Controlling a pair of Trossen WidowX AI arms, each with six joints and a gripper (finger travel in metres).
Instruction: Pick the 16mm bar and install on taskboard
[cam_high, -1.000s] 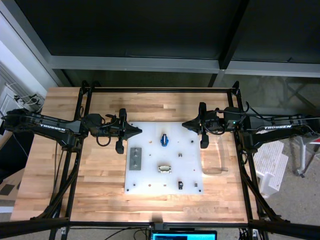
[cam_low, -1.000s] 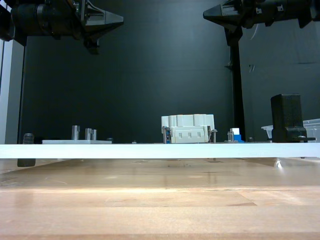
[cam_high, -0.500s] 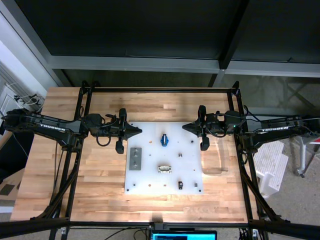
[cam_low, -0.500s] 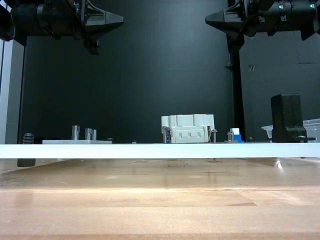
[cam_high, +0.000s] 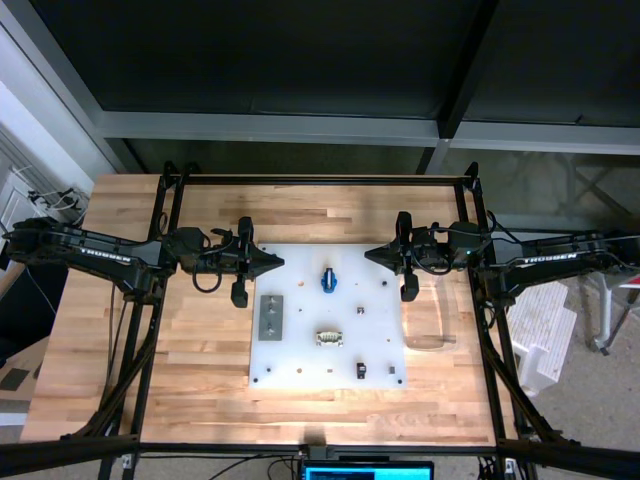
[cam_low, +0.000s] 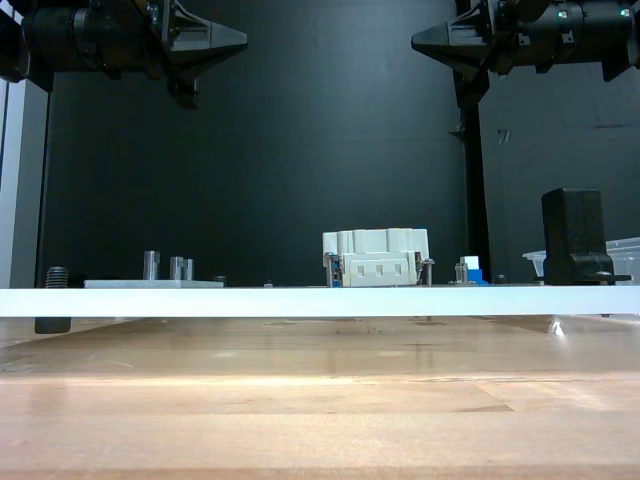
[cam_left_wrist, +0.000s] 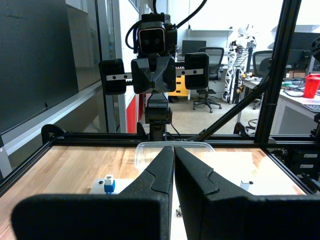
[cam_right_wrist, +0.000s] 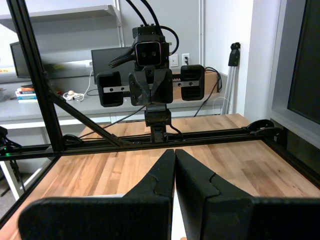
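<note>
The taskboard (cam_high: 300, 350) is a white square panel lying mid-table, seen edge-on in the low view (cam_low: 300, 301). I cannot make out the 16mm bar in any view. My left gripper (cam_high: 278, 262) hovers shut over the board's far left corner, high above it in the low view (cam_low: 240, 40). Its jaws are closed together with nothing between them in the left wrist view (cam_left_wrist: 174, 150). My right gripper (cam_high: 370, 254) hovers shut over the far right part of the board, also high (cam_low: 418, 42). It holds nothing (cam_right_wrist: 175, 151).
On the board stand a grey block (cam_high: 270, 316), a blue fitting (cam_high: 328, 279), a white connector (cam_high: 330, 339) and a black fitting (cam_high: 361, 371). A clear plastic tray (cam_high: 437, 315) lies just right of the board. The black frame rails (cam_high: 320, 181) run around the table.
The right gripper dipped slightly and drew a little to the right during the first half second, then held still. The left arm has not moved.
</note>
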